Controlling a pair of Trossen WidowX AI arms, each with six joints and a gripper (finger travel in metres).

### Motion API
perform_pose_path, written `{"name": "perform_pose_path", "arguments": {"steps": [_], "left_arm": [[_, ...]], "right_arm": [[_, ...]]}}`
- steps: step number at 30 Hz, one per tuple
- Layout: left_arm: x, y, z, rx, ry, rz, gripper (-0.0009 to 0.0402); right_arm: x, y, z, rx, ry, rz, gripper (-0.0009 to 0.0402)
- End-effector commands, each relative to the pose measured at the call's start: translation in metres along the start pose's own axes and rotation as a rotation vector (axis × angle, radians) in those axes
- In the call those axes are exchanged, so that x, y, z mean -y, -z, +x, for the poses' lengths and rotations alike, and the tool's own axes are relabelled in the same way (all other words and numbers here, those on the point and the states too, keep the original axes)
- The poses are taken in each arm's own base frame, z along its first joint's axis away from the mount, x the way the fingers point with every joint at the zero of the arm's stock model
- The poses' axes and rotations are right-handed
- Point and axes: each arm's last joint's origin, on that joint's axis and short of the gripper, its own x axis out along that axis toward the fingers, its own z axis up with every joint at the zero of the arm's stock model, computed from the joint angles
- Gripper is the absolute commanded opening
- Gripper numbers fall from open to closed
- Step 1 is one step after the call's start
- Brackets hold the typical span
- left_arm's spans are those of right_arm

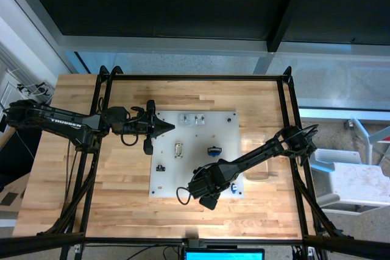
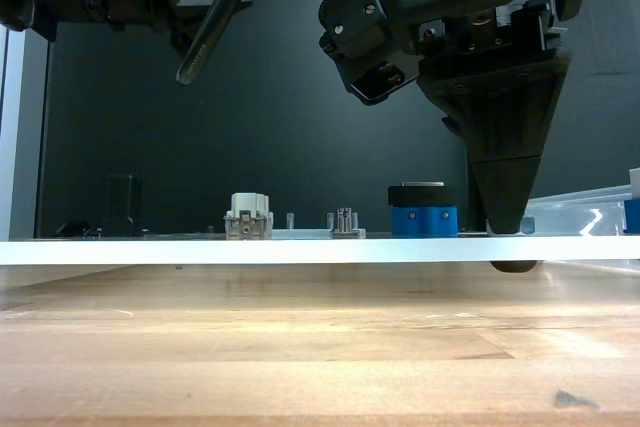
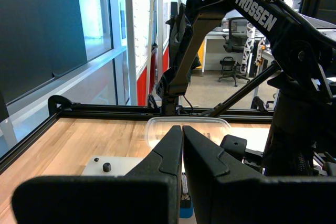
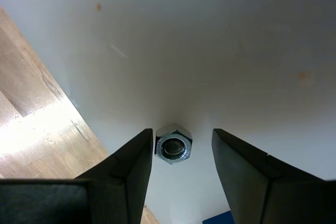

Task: Unfasten the M12 fastener and place in the container

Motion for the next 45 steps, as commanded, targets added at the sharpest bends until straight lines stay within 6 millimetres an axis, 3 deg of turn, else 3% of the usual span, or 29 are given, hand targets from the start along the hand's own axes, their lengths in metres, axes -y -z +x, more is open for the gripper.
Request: {"name": "perform_pose_path", "arguments": {"steps": [1,11,23,33,45], "left_arm": [[0.0,0.0,0.0001,0.0,0.0,0.0,0.0],[0.0,0.0,0.0001,0.0,0.0,0.0,0.0],[0.0,0.0,0.0001,0.0,0.0,0.0,0.0],[0.0,0.0,0.0001,0.0,0.0,0.0,0.0],[-0.0001,0.0,0.0001,0.0,0.0,0.0,0.0]], "right_arm": [[-0.0004,-0.0003,-0.0004,0.003,-0.005,-0.006,0.0131],[-0.0008,-0.0014,-0.0004,0.01,-0.013,-0.019,0.0067],[-0.0013,-0.0019,-0.0004,0.001,-0.033,-0.142,0.0028],[-0.0013,-0.0022,-0.0004,0.012,-0.03,-0.601,0.0018],[-0.0008,-0.0023,-0.0004,0.019,-0.024,-1.322,0.0019]]}}
